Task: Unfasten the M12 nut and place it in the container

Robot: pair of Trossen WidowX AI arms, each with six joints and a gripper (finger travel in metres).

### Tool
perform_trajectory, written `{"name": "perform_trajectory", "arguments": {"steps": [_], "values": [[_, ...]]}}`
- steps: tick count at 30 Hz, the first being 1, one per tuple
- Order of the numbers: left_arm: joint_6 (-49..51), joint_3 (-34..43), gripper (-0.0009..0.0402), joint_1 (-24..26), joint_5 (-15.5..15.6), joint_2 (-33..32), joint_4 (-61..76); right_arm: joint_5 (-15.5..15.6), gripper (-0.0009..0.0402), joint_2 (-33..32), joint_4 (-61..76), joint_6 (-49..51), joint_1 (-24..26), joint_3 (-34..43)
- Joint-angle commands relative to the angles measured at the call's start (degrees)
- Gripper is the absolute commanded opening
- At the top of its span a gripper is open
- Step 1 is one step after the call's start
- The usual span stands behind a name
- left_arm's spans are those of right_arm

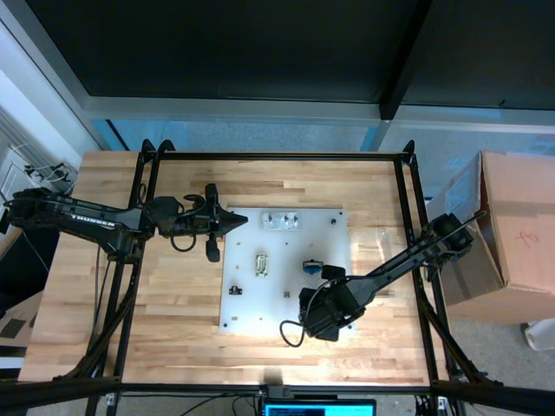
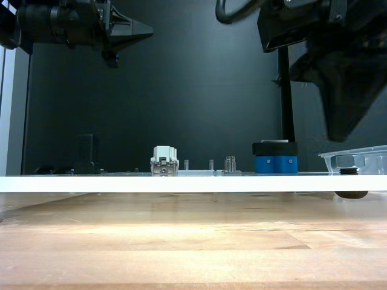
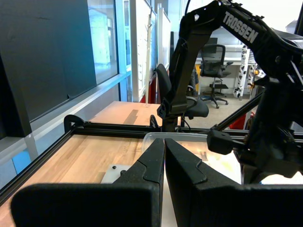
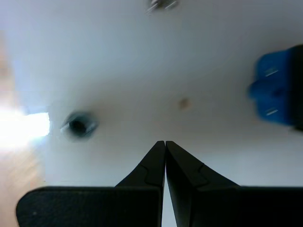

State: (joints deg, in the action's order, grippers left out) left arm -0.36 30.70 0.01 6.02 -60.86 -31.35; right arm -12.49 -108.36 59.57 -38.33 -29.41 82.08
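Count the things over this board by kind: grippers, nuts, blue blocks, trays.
Grippers: 2, left gripper above the board's far left corner, right gripper above its near right, fingers shut on nothing.
Silver nut: 1, on its stud.
Blue block: 1.
Clear tray: 1.
Total: 5.

Right gripper (image 4: 164, 142), fingers pressed together and empty, hangs above the near right part of the white board (image 2: 181, 183). There is open air between it and the silver nut (image 2: 346, 161) on its stud. The clear tray (image 2: 370, 152) lies just behind the nut. A blue block (image 2: 275, 164) stands near. Left gripper (image 1: 242, 220), fingers together, hovers high at the board's far left edge, well apart.
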Motion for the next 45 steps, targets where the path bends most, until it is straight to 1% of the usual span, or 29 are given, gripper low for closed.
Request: {"name": "perform_trajectory", "arguments": {"steps": [1,4,5,7,9,15,18,23,34,35,36,37,38,39,40,43,44,45], "values": [[0.00,0.02,0.0000,0.00,0.00,0.00,0.00,6.64,0.0000,0.02,-0.87,0.17,0.07,0.42],[0.00,0.02,0.0000,0.00,0.00,0.00,0.02,14.82,0.0000,0.04,-3.58,0.39,0.04,0.46],[0.00,0.02,0.0000,-0.02,0.00,0.02,-0.04,17.11,0.0000,0.04,-4.66,0.59,0.04,0.46],[0.00,0.02,0.0000,0.00,0.00,0.07,-0.22,19.78,0.0000,-0.13,-6.67,1.25,0.02,0.44],[0.00,0.02,0.0000,-0.02,0.00,-0.02,0.04,20.22,0.0000,-0.85,-7.82,1.79,0.00,0.44],[0.00,0.02,0.0000,-0.02,0.00,0.02,0.02,19.17,0.0000,-2.71,-12.09,2.73,0.07,-0.26],[0.00,0.00,0.0000,0.00,0.00,0.00,0.02,16.87,0.0000,-2.78,-12.13,2.75,0.13,-0.46],[0.00,0.00,0.0000,0.00,0.00,0.00,0.02,14.03,0.0000,-2.75,-11.06,2.69,0.17,-0.87],[0.00,0.00,0.0000,0.00,0.00,0.00,-0.02,13.16,0.0000,-2.75,-9.55,3.04,0.20,-0.96],[0.00,0.02,0.0000,0.00,0.00,0.00,0.00,11.96,0.0000,-2.75,-9.25,3.19,0.17,-0.96],[0.00,0.02,0.0000,0.00,0.00,0.00,0.00,9.01,0.0000,-2.62,-8.33,2.64,0.17,-0.96],[0.00,0.02,0.0000,0.00,0.00,0.00,0.02,4.50,0.0000,-2.36,-6.56,0.63,0.15,-0.83],[0.00,0.00,0.0000,0.00,0.00,0.00,0.04,1.18,0.0000,-2.16,-4.76,-0.44,0.15,-0.61],[0.00,0.02,0.0000,0.00,0.00,0.00,0.02,-0.42,0.0000,-1.81,-3.50,-0.31,0.13,-0.37],[0.00,0.02,0.0000,0.00,0.02,0.02,0.00,-1.07,0.0000,-1.55,-2.73,-0.50,0.13,-0.13],[0.00,0.02,0.0000,0.00,0.00,0.00,0.07,-0.90,0.0000,-0.98,-2.60,-1.01,0.13,-0.04],[0.00,0.02,0.0000,0.00,0.00,-0.02,0.15,-0.68,0.0000,-0.90,-2.51,-1.46,0.13,-0.04],[0.00,0.00,0.0000,0.00,0.00,0.00,0.17,0.52,0.0000,-0.79,-2.49,-1.75,0.11,-0.04]]}}
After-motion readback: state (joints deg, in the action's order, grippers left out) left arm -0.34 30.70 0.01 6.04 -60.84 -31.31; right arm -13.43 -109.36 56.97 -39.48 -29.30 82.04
